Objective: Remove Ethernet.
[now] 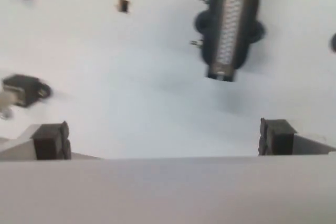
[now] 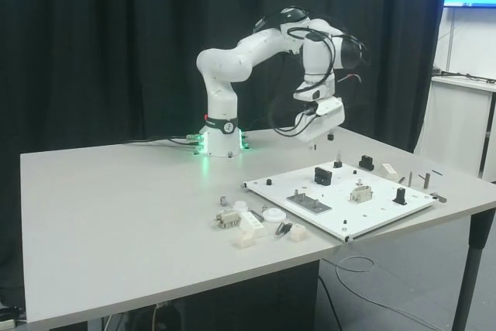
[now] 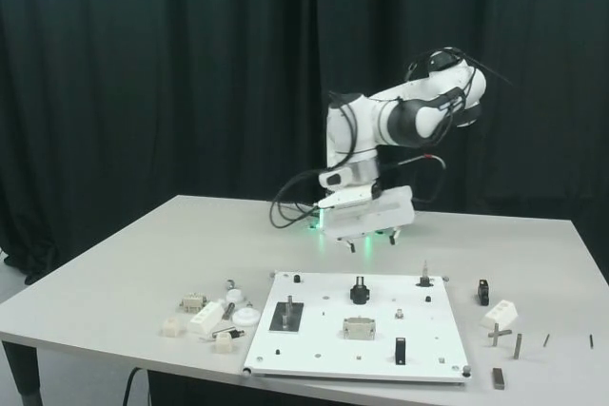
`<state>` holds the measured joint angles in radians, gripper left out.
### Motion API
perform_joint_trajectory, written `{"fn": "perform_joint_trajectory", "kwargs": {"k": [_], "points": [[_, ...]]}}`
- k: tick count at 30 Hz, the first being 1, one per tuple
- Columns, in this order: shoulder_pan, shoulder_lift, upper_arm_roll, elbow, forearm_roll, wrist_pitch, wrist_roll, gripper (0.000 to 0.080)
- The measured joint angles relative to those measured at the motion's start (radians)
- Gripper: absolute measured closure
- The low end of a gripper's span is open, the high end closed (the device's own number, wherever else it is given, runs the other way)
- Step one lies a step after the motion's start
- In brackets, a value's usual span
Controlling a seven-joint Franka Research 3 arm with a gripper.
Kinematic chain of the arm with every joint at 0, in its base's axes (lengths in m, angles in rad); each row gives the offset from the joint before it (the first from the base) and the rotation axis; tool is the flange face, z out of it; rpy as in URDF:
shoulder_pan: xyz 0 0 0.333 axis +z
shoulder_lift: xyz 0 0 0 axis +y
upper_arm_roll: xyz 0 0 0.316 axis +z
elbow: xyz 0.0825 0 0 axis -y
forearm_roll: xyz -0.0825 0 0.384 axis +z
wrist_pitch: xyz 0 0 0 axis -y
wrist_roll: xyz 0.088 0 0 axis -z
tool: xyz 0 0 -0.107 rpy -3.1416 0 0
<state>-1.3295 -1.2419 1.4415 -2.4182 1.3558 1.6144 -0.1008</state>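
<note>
**Open gripper hovering over the far edge of the board**

Left of the white board (image 3: 314, 349), a scatter of loose parts (image 3: 205, 320) is lying on the matte grey table (image 3: 114, 282): small blocky white housings, round white discs and one ridged connector. They are sitting near the table's front edge, with bare tabletop stretching away to their left and behind them.

The board itself is a flat, smooth, square-cornered plate lying close to the table's front edge. A black multi-pin connector (image 1: 228, 27), oblong with rounded ends and rows of pale pins, is sitting towards the board's middle. Right of it, near the board's far edge, what I am taking for the Ethernet plug (image 3: 424, 271) is standing as a thin pale upright piece in a small black socket (image 3: 424, 281); I cannot tell its shape for certain.

Right of the board, a white block (image 3: 500, 314) and a few slim dark pieces are lying apart from one another.

The arm (image 3: 419, 111) is arching over from behind the board, elbow high and wrist bent downward. The gripper (image 3: 373, 240) is hanging above the board's far edge, touching nothing. Its square black fingertips (image 1: 50, 140) are spread wide and holding nothing.
</note>
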Motion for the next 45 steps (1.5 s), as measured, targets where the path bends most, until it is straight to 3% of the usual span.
{"fn": "perform_joint_trajectory", "kwargs": {"k": [12,19,25,34,45], "points": [[0.124,0.0,0.008,0.001,-0.011,0.067,0.414,0.0003],[0.176,0.0,0.031,0.001,-0.019,0.122,0.791,0.0003],[0.216,0.002,0.065,0.001,-0.02,0.179,0.916,0.0003],[0.263,0.006,0.113,0.001,-0.02,0.253,1.294,0.0003],[0.319,0.013,0.144,0.001,-0.027,0.28,1.561,0.0003]]}}
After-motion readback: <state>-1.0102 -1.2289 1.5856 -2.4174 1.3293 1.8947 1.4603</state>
